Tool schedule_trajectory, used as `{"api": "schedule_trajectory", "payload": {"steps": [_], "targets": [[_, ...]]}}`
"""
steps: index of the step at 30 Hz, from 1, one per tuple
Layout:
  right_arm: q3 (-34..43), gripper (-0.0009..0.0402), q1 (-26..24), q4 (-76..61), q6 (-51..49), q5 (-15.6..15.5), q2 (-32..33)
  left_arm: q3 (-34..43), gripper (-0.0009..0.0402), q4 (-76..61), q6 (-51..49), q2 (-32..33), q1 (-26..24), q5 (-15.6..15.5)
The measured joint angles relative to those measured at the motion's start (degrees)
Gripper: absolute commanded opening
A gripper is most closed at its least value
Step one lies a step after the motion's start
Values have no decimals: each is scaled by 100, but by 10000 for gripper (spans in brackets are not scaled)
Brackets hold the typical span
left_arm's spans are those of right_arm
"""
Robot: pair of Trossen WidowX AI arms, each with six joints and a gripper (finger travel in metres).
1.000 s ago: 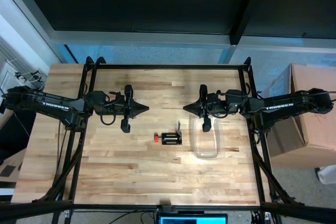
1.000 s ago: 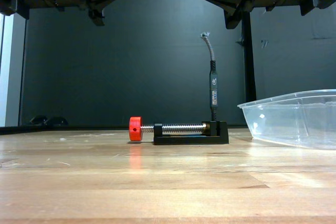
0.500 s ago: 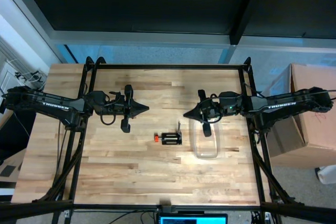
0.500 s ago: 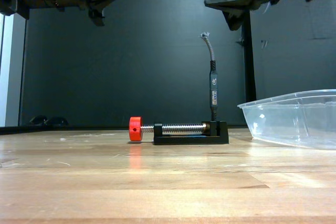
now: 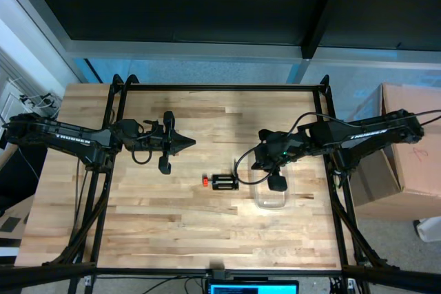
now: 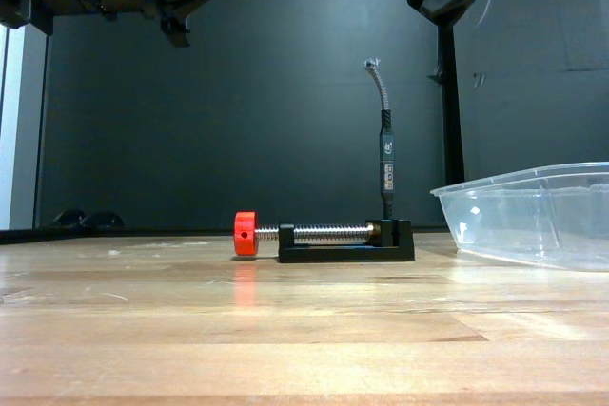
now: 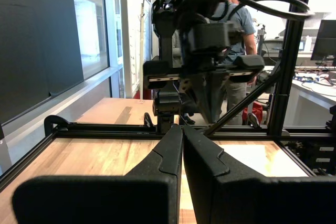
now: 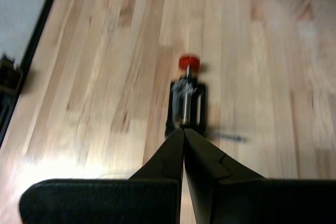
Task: Remove the USB-C connector from the USB-C receptacle and place in the container
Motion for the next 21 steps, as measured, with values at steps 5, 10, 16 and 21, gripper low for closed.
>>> {"api": "schedule_trajectory", "payload": {"steps": [5,10,16,21], "targets": [[772,1,197,-885,39,4,573,0,0,0,0,0,0,0],[1451,33,271,-1526,-9,4,1121,0,0,0,0,0,0,0],[2109,105,295,-1808,157,22,1674,-2,0,0,0,0,0,0],[2444,148,295,-1875,302,2,2039,0,0,-2,0,0,0,0]]}}
